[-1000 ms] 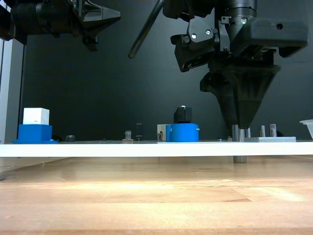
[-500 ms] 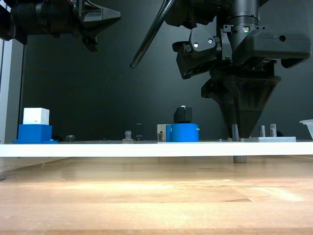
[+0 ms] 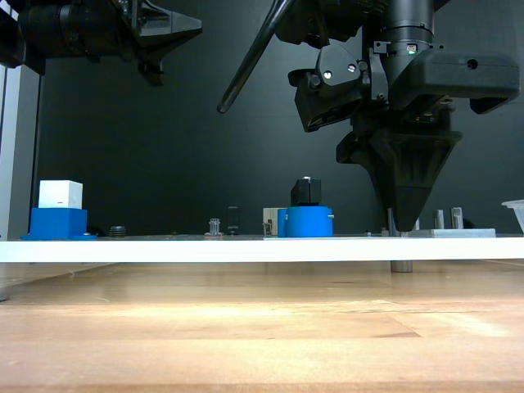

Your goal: Pick the 16mm cylinder and place it in the container

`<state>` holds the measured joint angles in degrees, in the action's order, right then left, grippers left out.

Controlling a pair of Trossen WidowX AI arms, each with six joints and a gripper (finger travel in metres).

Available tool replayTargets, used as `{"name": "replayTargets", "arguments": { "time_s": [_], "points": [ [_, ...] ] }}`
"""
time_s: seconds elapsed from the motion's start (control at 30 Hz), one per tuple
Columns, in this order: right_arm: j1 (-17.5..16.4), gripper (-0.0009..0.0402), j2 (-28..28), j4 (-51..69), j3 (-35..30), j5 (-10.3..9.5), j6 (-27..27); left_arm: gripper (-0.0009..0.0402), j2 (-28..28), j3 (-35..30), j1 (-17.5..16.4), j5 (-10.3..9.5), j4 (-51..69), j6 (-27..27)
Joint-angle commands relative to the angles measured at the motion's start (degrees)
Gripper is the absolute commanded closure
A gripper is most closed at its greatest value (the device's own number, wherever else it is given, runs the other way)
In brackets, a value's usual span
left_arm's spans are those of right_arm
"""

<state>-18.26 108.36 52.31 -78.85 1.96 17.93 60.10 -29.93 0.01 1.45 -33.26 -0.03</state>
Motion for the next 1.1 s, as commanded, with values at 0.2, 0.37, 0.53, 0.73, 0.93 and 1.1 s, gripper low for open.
{"name": "replayTargets", "arguments": {
  "time_s": [0.2, 0.37, 0.53, 0.73, 0.93, 1.1],
  "points": [
    [0.0, 0.0367, -0.4, 0.1, 0.0, 0.00, 0.0, 0.0393, 0.0, 0.0, 0.0, 0.00, 0.0, 0.0],
    [0.0, 0.0370, -1.2, 0.2, 0.0, -0.02, 0.0, 0.0393, 0.0, 0.0, 0.0, 0.00, 0.0, 0.0],
    [0.0, 0.0370, -2.3, 1.1, 0.0, -0.07, 0.2, 0.0393, 0.0, 0.0, 0.0, 0.00, 0.0, 0.0],
    [0.0, 0.0370, -4.1, 1.6, 0.0, -0.50, 0.2, 0.0393, 0.0, 0.0, 0.0, 0.00, 0.0, 0.0],
    [0.0, 0.0370, -7.0, 3.9, 0.0, -0.48, 1.2, 0.0393, 0.0, 0.0, 0.0, 0.00, 0.0, 0.0],
    [0.0, 0.0370, -9.6, 6.0, 0.0, -0.48, 2.6, 0.0393, 0.0, 0.0, 0.0, 0.00, 0.0, 0.0]
  ]
}}
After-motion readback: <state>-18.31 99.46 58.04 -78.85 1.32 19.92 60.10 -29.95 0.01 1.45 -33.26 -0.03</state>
